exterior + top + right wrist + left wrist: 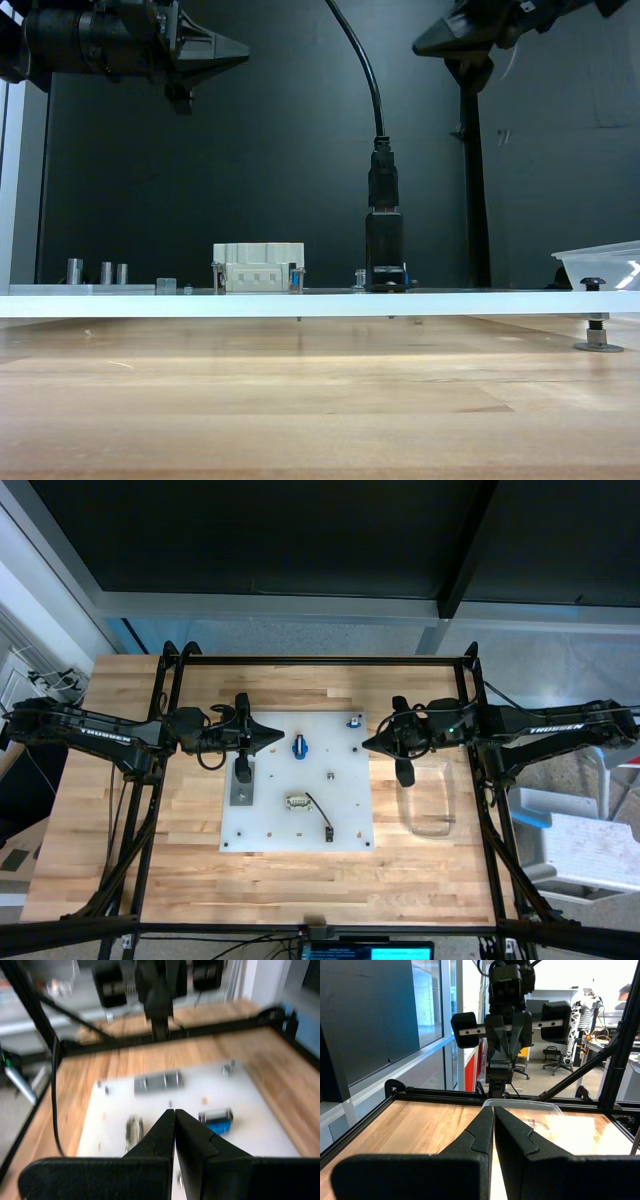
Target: Remove the USB connector from the USB hub and place in the container
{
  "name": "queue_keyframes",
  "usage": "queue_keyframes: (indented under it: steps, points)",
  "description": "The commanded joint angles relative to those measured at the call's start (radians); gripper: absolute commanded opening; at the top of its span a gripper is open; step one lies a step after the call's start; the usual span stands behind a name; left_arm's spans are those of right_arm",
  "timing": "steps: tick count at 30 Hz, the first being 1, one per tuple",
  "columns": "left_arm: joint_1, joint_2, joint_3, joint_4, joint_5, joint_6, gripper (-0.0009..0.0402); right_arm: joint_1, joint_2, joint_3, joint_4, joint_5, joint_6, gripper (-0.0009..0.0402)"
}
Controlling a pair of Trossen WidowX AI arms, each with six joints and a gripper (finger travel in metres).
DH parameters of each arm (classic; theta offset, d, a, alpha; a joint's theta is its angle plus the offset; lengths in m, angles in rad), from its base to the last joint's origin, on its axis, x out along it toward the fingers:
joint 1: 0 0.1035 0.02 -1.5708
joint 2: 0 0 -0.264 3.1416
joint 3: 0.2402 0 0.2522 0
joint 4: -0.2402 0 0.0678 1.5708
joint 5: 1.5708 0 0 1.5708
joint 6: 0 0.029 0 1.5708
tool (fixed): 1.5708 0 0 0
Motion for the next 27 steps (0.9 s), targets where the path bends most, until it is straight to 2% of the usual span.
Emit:
queue_keyframes:
  steps: [1, 8, 14, 27]
  points:
    - [0.0, 0.0, 0.0, 0.0, 0.0, 0.0, 0.0001, 0.036, 0.037, 0.078, -0.13, 0.001, -0.002, 0.0]
    - [0.0, 0.0, 0.0, 0.0, 0.0, 0.0, 0.0001, 0.129, 0.156, 0.223, -0.344, 0.018, 0.062, 0.0]
    - [0.0, 0.0, 0.0, 0.0, 0.0, 0.0, 0.0001, 0.212, 0.253, 0.324, -0.483, 0.117, 0.119, 0.0]
    - [0.0, 0.0, 0.0, 0.0, 0.0, 0.0, 0.0001, 0.309, 0.447, 0.525, -0.643, 0.114, 0.251, 0.0004]
